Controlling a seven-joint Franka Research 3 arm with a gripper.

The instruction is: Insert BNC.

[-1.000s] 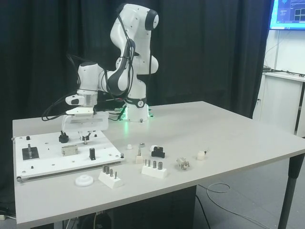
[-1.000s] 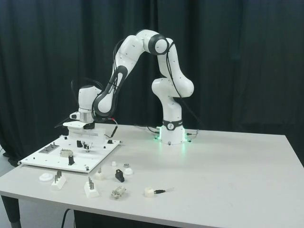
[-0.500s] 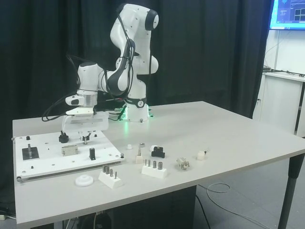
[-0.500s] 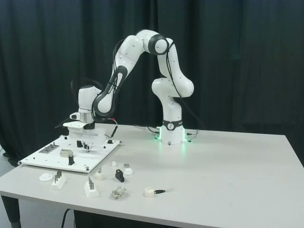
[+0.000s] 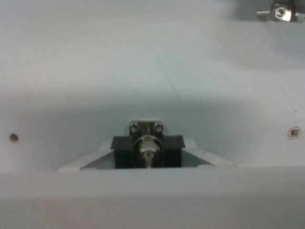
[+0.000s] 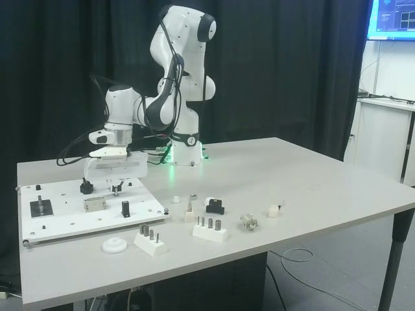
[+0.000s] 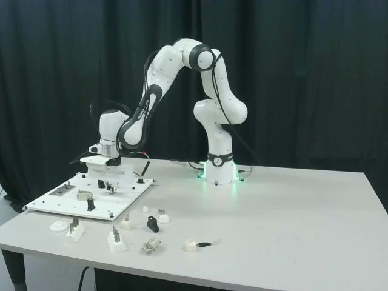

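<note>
Low over the far part of a white board (image 6: 65,217), at the left end of the grey tabletop (image 6: 292,175): the white arm's hand (image 6: 116,183), just above a small metal plug (image 6: 117,189). Spread or pressed together, cannot tell; hidden behind the wide white plate on the wrist in both room views.

From the wrist, looking almost straight down the plug (image 5: 147,148): a round metal barrel, seated in a black holder (image 5: 123,151) with two screw heads (image 5: 135,127) just beside it. Long axis seemingly upright off the board, open end toward the hand. Exact tilt not clear.

No readable writing on the plug or board. Some text on a screen (image 6: 392,18) at the far right, too small to make out.

On the near side of the tabletop, loose parts in a row:
- a white gear (image 6: 114,245)
- two white blocks with grey pins (image 6: 150,241) (image 6: 209,230)
- a black clip (image 6: 214,206)
- a small metal fitting (image 6: 249,222)
- a white cap (image 6: 273,210)

Green glow at the arm's base (image 6: 171,161).
</note>
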